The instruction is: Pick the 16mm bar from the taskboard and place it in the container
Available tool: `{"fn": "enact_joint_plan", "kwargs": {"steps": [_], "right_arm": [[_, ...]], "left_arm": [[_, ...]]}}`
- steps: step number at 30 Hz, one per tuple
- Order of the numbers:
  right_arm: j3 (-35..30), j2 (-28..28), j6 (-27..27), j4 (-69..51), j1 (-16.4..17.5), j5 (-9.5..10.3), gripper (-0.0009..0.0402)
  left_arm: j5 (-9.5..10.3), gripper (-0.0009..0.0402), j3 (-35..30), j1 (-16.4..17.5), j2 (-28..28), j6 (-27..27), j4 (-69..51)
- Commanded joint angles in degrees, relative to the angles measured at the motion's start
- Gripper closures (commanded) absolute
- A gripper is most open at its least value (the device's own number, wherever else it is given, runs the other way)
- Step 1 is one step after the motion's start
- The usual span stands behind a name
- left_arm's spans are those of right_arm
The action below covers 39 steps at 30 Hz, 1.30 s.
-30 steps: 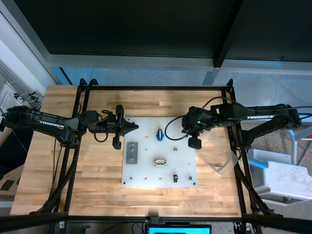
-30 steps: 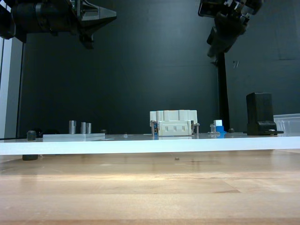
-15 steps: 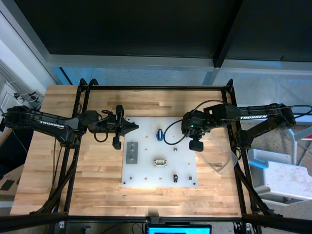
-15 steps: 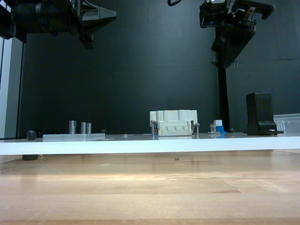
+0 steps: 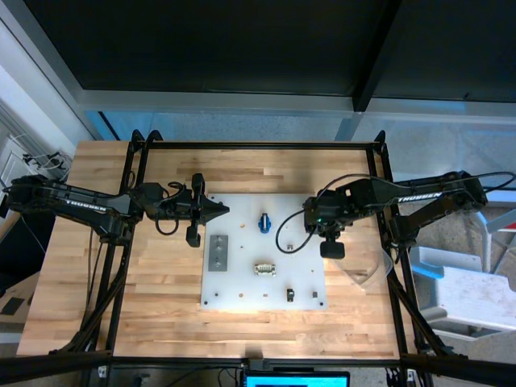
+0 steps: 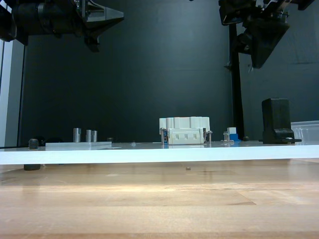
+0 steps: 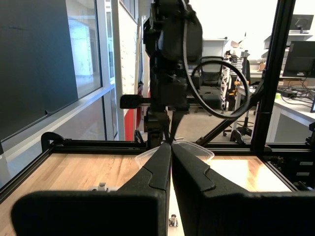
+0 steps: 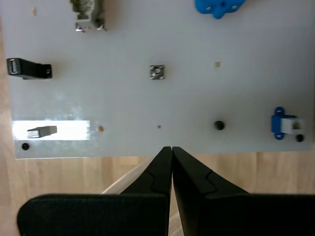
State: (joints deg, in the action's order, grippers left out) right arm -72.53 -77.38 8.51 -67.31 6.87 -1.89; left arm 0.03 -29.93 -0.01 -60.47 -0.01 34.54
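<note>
The white taskboard (image 5: 242, 282) lies mid-table. A tiny dark peg, the 16mm bar (image 8: 219, 125), stands in the taskboard (image 8: 123, 98) close to its right edge. My right gripper (image 5: 332, 248) hangs high over that edge, pointing straight down. In its wrist view the right gripper (image 8: 172, 147) is shut and nothing shows between the tips. The clear container (image 5: 364, 272) sits on the wood just right of the board, beside and below this gripper. My left gripper (image 5: 224, 210) hovers shut above the board's far left corner, pointing inward.
On the board are a grey metal block (image 5: 218, 251), a blue knob (image 5: 264, 222), a silver connector (image 5: 264, 268) and a black blocky fitting (image 5: 290, 293). Black frame rails border the table. A white-and-blue bin (image 5: 468, 290) stands off the table's right side.
My right gripper has swung right and toward the near side, from over the board's inner part to its right edge, staying shut and high. The left arm has not moved.
</note>
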Motion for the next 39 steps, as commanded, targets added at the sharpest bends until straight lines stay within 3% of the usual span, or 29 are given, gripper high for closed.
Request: {"fn": "enact_joint_plan", "kwargs": {"steps": [1, 13, 31, 39], "right_arm": [[0.04, 0.02, 0.42, 0.02, 0.44, -0.07, 0.0393], [0.04, -0.74, 3.76, -0.11, 3.74, -0.09, 0.0393], [0.04, -4.96, 13.22, -0.02, 14.56, -0.15, 0.0393], [-1.31, -7.80, 17.86, 1.42, 19.26, -1.57, 0.0393]], "left_arm": [[0.00, 0.0393, -0.02, 0.02, -0.02, 0.00, 0.00], [-0.02, 0.0393, -0.02, 0.00, -0.02, 0.00, 0.00], [0.00, 0.0393, -0.02, 0.00, -0.02, 0.00, 0.00], [0.00, 0.0393, -0.02, 0.00, -0.02, 0.00, 0.00]]}}
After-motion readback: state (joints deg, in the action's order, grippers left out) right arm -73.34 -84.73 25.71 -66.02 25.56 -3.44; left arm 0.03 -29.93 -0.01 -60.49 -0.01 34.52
